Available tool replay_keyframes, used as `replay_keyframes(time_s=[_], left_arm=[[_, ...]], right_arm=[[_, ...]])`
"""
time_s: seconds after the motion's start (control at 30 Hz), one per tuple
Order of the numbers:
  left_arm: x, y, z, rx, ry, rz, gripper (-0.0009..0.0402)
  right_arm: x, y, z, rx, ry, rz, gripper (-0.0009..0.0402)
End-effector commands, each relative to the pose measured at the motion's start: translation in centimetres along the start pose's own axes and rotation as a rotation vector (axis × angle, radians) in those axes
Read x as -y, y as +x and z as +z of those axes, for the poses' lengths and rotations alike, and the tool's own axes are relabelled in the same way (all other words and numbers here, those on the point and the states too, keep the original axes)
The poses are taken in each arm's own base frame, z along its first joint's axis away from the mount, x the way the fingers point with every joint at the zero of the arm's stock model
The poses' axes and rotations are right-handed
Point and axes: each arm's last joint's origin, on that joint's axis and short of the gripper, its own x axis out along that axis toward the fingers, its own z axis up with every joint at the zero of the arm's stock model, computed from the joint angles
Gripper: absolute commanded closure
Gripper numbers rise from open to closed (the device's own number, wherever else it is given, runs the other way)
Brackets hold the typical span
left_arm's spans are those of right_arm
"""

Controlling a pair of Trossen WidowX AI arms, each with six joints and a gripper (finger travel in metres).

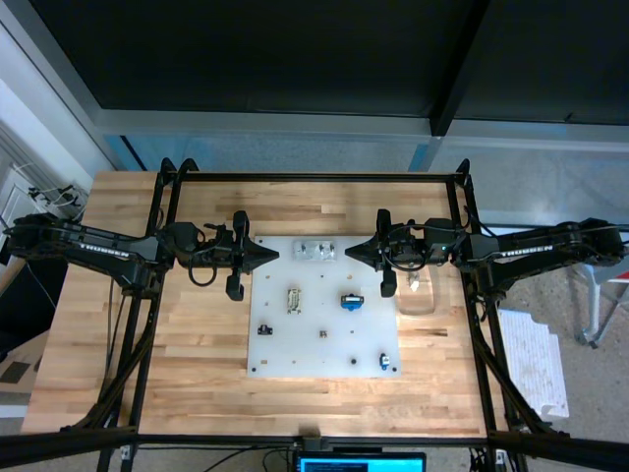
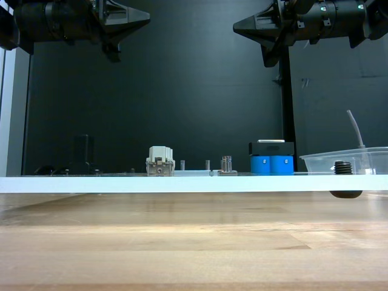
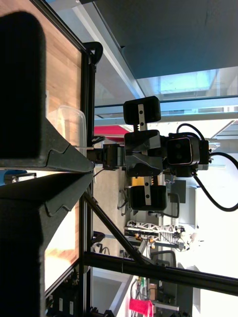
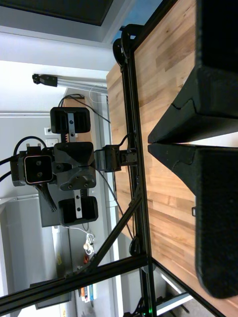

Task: Pick the RJ45 connector and install on taskboard

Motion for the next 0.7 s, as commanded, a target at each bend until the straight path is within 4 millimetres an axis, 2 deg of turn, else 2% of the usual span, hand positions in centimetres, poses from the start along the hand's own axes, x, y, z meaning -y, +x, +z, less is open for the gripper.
replay_keyframes(time_s=[0.03,0.4,0.7], left_arm=[[0.0,0.0,0.0,0.001,0.0,0.0,0.0393],[0.0,0.0,0.0,0.001,0.0,0.0,0.0393],[0.0,0.0,0.0,0.001,0.0,0.0,0.0393]], right_arm=[[0.0,0.0,0.0,-0.005,0.0,0.0,0.0393],[-0.1,0.0,0.1,-0.003,0.016,0.002,0.0393],[-0.3,-0.8,2.7,-0.18,-0.027,-0.013,0.0393]])
